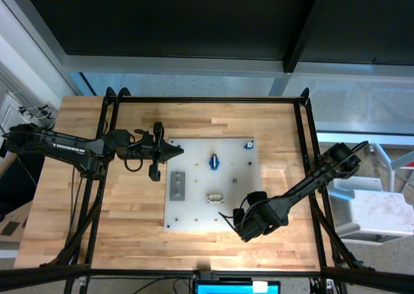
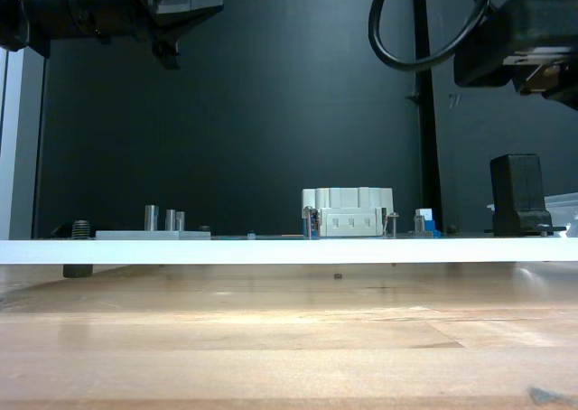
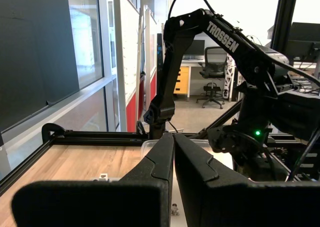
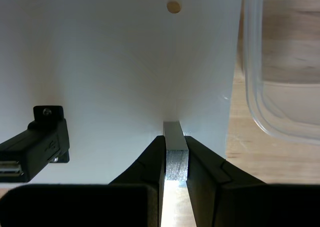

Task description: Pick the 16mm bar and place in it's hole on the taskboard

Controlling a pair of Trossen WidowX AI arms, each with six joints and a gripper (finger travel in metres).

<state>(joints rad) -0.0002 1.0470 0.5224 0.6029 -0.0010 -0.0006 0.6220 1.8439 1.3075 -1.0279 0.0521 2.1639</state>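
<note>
The 16mm bar (image 4: 176,159), a short grey metal piece, is held between the fingers of my right gripper (image 4: 175,139), which is shut on it. That gripper (image 1: 241,229) hangs over the near right corner of the white taskboard (image 1: 194,219), and the bar is clear of any seat. My left gripper (image 3: 173,142) is shut with nothing between its fingers. It hovers high over the board's far left corner (image 1: 171,150), seen up in the low view as the left gripper (image 2: 185,8). The bar does not show in the high or low views.
A grey block (image 1: 176,185) carrying short pegs (image 2: 151,217) sits on the board's left side. A white connector (image 1: 215,197) and a blue part (image 1: 215,161) stand mid-board. A black USB plug (image 4: 35,147) and a clear plastic tub (image 4: 280,87) flank the held bar.
</note>
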